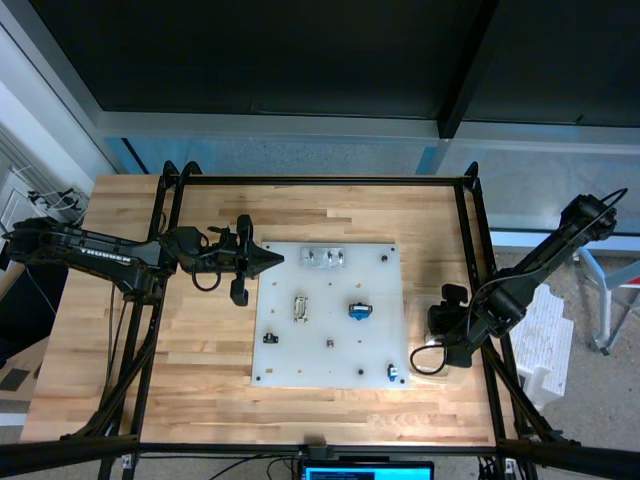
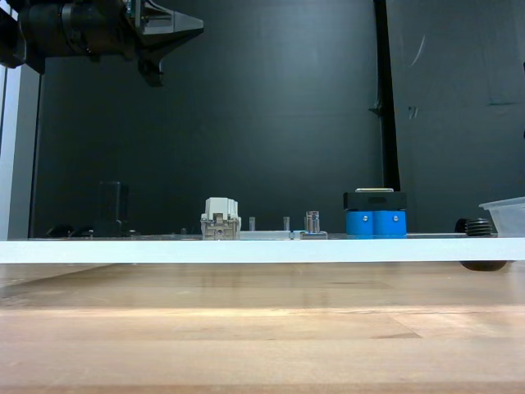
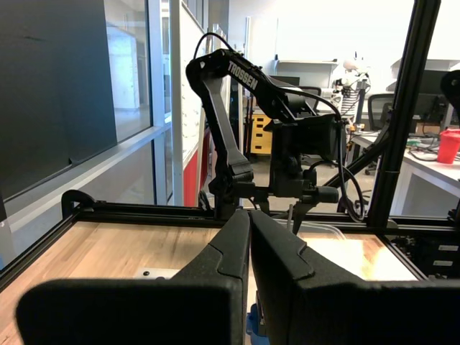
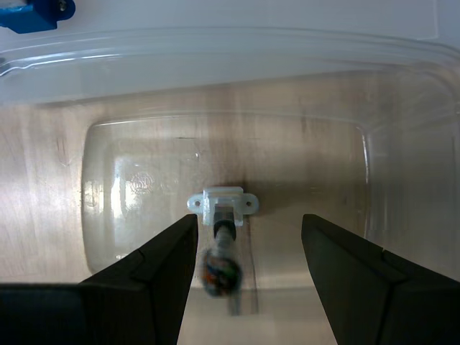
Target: Pick the RJ45 connector and install on taskboard
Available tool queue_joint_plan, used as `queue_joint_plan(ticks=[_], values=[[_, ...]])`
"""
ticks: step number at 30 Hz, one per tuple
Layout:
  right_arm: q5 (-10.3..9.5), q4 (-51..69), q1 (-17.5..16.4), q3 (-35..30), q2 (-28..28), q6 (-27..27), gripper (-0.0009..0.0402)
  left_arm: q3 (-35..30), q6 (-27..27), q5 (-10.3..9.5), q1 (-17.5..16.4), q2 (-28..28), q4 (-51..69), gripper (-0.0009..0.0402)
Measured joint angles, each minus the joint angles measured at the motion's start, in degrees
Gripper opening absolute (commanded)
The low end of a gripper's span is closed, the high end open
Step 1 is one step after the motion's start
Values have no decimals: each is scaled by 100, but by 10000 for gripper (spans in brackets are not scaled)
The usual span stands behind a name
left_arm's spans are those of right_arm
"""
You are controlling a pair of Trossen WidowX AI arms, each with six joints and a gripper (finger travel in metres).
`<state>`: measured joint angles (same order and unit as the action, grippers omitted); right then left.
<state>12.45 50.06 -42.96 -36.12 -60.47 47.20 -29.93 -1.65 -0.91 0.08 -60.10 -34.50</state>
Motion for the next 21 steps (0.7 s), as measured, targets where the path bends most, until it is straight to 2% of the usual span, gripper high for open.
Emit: queue_joint_plan(ticks=[21], values=[[-11, -258, -2, 76, -188, -70, 147, 0, 2, 0, 0, 2, 0, 0]])
